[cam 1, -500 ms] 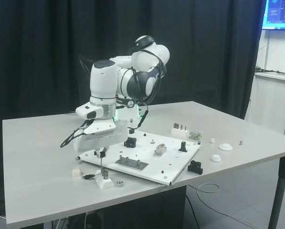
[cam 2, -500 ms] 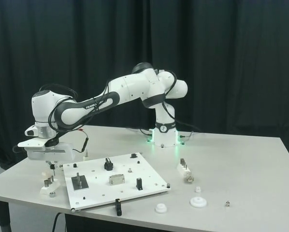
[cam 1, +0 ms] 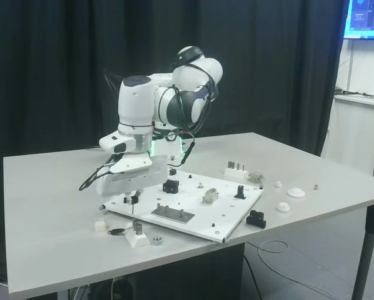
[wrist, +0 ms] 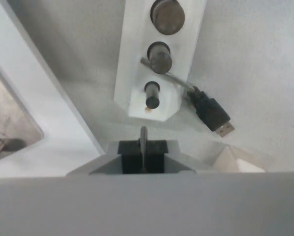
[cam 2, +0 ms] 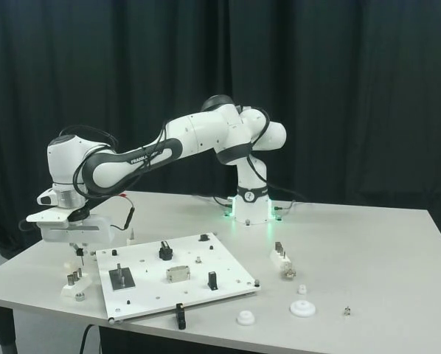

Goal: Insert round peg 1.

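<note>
One thin peg sits pinched between your closed fingers, just above the white peg holder beside the white board; carry it upright, clear of the holder's remaining pegs.

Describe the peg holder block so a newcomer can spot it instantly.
Start at the big white assembly board on the grey table. Just off its edge, under the gripper, stands a small white peg holder block with a row of three upright dark pegs, a black USB plug beside it.
</note>
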Motion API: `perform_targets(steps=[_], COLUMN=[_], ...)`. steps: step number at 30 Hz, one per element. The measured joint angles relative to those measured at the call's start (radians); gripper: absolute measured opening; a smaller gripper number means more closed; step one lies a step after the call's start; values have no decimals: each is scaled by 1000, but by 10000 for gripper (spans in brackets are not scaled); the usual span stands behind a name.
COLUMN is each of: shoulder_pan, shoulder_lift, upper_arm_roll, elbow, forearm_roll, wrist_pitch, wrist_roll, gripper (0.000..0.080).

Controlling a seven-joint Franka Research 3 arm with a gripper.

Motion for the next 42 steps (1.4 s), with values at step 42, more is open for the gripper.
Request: perform_targets(steps=[42], shoulder_pan=[10], shoulder_lift=[0], upper_arm_roll=[-72], elbow=[51], forearm_roll=[-1], wrist_pitch=[-198], wrist_roll=[40], gripper=[15])
